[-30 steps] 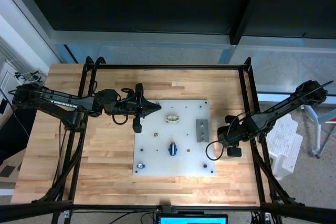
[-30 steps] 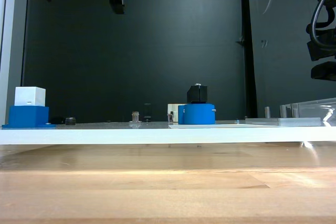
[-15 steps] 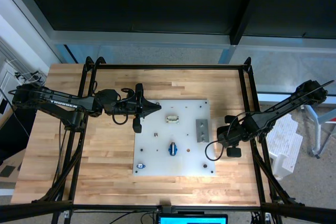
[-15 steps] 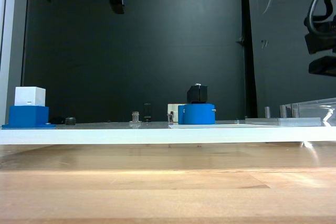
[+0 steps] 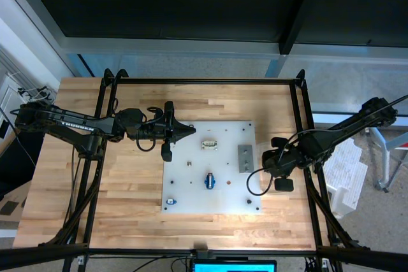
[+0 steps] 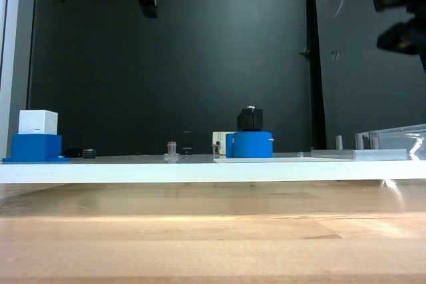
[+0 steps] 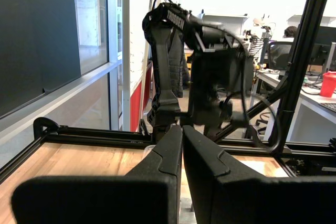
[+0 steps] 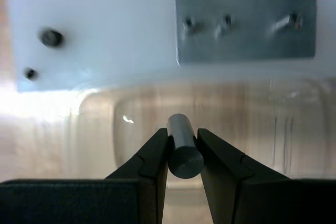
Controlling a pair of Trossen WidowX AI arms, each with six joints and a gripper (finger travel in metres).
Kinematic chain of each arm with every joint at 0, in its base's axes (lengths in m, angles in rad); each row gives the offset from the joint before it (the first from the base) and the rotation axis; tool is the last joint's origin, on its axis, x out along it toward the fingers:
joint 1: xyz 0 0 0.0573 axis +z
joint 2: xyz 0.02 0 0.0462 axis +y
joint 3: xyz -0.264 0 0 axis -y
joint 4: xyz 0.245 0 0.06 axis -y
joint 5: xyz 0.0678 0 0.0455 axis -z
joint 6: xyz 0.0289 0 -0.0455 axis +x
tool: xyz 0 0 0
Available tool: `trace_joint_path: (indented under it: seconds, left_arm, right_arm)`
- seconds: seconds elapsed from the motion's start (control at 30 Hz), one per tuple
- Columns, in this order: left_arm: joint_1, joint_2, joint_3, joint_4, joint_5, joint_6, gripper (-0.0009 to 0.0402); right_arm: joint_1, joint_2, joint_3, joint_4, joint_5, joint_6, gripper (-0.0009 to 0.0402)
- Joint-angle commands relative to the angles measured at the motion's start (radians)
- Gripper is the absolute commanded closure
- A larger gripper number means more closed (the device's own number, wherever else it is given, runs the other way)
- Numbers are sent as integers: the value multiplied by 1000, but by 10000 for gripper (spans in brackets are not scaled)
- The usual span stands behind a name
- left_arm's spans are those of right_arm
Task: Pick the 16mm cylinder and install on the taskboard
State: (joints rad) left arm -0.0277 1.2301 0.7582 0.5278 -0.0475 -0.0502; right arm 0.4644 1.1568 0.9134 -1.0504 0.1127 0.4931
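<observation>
High view, right pincer (image 8: 182, 136) gripping cylinder (image 8: 185, 158) nearer taskboard (image 5: 191, 186), left pincer (image 5: 190, 130) above corner

Left tool (image 7: 182, 129) closed, facing the right arm (image 7: 165, 61).

A wooden table (image 5: 121, 202) sits before a dark wall (image 6: 219, 51), with tall glass windows (image 7: 89, 24) alongside.

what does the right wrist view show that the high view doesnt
Only the right wrist view: the 16mm cylinder, clamped between the fingers of the right gripper, and three pins standing on the grey metal block. Only the high view: the left gripper, shut, over the far left corner of the taskboard, plus the blue connector and beige connector. Both: the taskboard, the grey metal block and the right gripper beside the board's right edge.
</observation>
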Motion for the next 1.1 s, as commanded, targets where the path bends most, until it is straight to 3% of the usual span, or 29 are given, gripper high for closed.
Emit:
trace_joint_path:
  seconds: [0.03, 0.17, 1.1]
  left_arm:
    - [0, 0, 0, 0, 0, 0, 392]
    - [0, 0, 0, 0, 0, 0, 392]
    - [0, 0, 0, 0, 0, 0, 392]
  right_arm:
    - [-1, 30, 51, -11, 13, -1, 393]
    - [-2, 93, 104, -16, 45, -8, 393]
    - [-72, 479, 384, -10, 31, -4, 393]
